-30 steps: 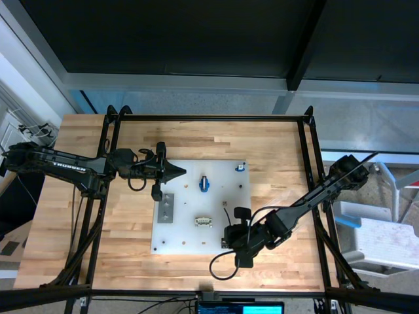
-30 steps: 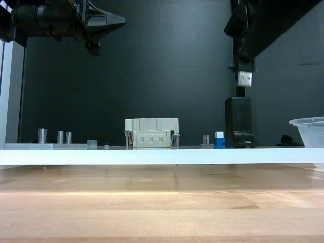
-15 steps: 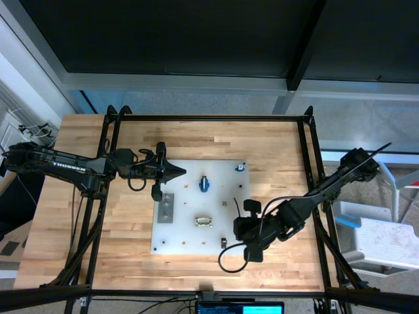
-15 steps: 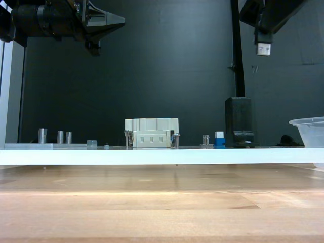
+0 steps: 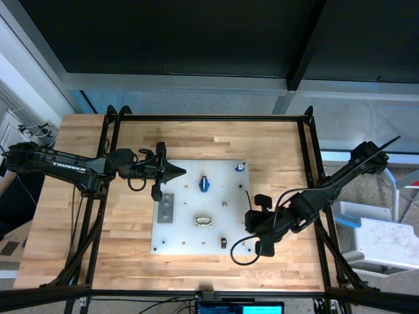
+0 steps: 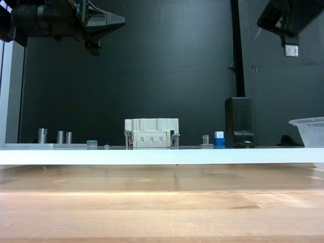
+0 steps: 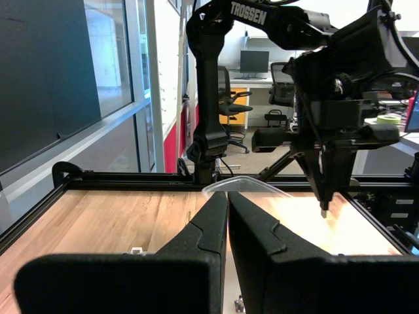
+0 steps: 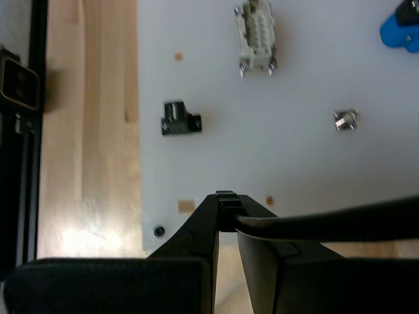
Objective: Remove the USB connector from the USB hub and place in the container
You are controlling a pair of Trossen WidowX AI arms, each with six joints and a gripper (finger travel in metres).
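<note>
While the left gripper (image 5: 178, 171) hangs parked over the left edge of the white board (image 5: 190, 226), fingers pressed together on nothing, all the work is on the right side.

USB hub (image 6: 239, 121) stands on the board with nothing plugged into it. Right gripper (image 8: 226, 210) is above and right of the hub, pinched narrow on the USB connector (image 6: 291, 49). The plug points down below the fingers, and the cable trails in a slack loop under the arm. Container (image 6: 309, 130) sits further right, lower than the plug.

Step in hand, my read: carry to the container.
- Keep height until the plug is over the tray's middle, not its rim.
- Lower it inside before letting go, so it doesn't bounce out.
- Watch the loop. It could snag board parts, or drape over the wall and pull the plug back out.

Readable text: "TROSSEN" on the left arm (image 5: 65, 167) and on the right arm (image 7: 252, 12). Nothing else legible.
</note>
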